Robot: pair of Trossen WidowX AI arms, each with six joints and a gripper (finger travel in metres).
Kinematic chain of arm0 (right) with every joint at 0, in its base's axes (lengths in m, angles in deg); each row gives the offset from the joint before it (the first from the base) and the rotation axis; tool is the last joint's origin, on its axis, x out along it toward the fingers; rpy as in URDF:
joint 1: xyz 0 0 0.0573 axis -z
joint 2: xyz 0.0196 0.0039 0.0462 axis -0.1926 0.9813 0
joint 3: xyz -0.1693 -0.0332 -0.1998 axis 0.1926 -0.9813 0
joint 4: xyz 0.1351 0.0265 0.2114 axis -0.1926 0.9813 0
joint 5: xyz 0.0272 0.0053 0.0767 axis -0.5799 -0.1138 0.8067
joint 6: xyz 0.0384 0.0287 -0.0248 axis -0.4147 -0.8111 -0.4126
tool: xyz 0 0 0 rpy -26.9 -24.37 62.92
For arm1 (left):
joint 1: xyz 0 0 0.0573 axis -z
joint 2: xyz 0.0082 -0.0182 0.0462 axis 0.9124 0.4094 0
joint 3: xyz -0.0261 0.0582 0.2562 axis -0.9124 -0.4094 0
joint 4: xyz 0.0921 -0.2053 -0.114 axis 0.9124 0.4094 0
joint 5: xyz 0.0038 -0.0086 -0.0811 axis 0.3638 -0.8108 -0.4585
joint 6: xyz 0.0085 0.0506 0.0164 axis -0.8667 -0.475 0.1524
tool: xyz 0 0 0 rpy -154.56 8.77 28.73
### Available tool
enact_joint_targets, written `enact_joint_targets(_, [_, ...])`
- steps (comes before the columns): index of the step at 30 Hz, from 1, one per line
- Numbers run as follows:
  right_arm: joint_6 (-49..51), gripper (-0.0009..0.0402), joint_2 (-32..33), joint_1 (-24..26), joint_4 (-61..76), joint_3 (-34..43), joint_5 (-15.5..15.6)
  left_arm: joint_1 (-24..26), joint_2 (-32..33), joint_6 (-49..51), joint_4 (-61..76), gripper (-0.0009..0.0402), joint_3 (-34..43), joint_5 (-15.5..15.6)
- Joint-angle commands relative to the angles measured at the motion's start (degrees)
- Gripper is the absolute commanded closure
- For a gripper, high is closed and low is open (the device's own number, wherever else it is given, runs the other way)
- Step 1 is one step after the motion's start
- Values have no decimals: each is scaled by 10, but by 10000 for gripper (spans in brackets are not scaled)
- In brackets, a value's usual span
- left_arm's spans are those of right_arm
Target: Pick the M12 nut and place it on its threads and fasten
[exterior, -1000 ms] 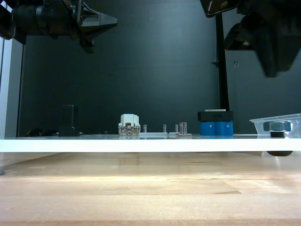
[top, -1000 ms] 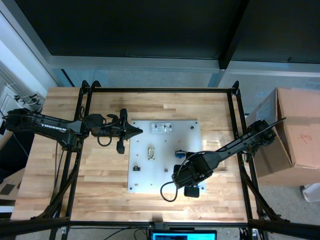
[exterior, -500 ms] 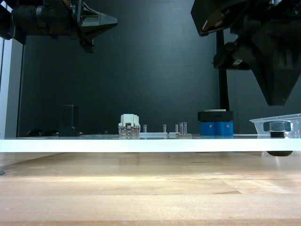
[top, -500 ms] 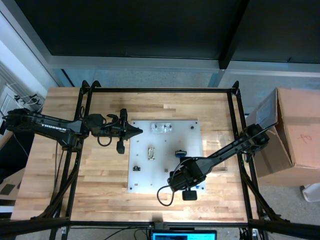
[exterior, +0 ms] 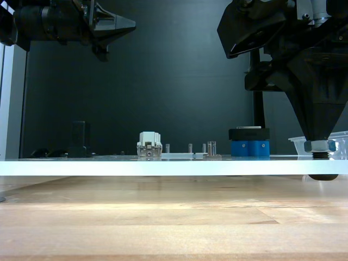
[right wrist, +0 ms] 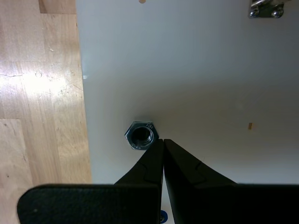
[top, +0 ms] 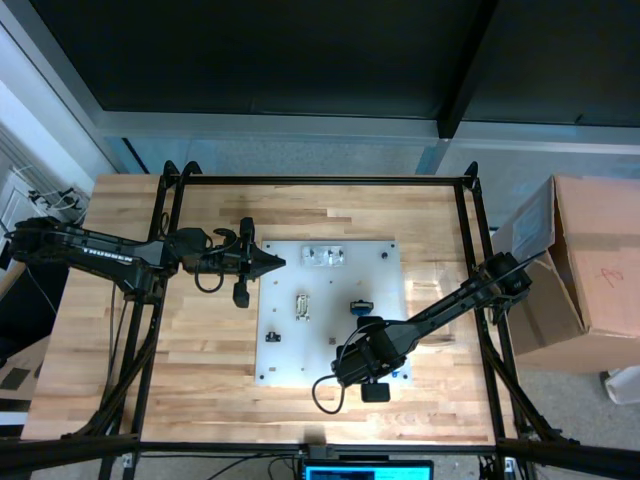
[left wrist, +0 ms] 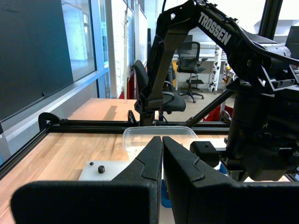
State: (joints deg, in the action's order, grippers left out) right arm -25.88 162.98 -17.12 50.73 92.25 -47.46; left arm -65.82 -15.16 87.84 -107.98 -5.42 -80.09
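The nut (right wrist: 141,135) is sitting on its stud (exterior: 321,154), ribs showing beneath, while the right gripper (right wrist: 163,141), clenched empty, is holding its tip just beside it, likely to turn it; the left gripper (top: 278,263), also clenched, is hovering over the board's (top: 285,355) left edge.
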Motion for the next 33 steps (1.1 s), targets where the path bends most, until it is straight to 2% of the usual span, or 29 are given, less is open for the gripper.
enact_joint_targets(1, [1,393,1,0,-1,0,2,0,0,0,0,393,0,0])
enact_joint_targets(4, [1,393,1,0,0,0,4,0,0,0,0,393,0,0])
enact_joint_targets(6, [2,393,1,0,-1,0,23,0,0,0,0,393,0,0])
enact_joint_targets(7, [4,393,1,0,-1,0,45,0,0,0,0,393,0,0])
enact_joint_targets(9, [20,393,1,0,-1,0,115,0,0,0,0,393,0,0])
enact_joint_targets(10, [22,393,0,0,0,0,133,0,0,0,0,393,0,0])
enact_joint_targets(14, [32,393,-3,0,9,0,134,0,0,0,0,393,0,0])
enact_joint_targets(16, [34,393,-3,1,10,0,121,0,0,0,0,393,0,0])
enact_joint_targets(20, [28,393,-9,1,23,0,57,0,0,0,0,393,0,0])
enact_joint_targets(27, [29,393,-12,1,24,0,12,0,0,0,0,393,0,0])
enact_joint_targets(29, [30,393,-9,1,23,0,10,0,0,0,0,393,0,0])
enact_joint_targets(33, [29,393,-9,1,14,-3,-14,0,0,0,0,393,0,0])
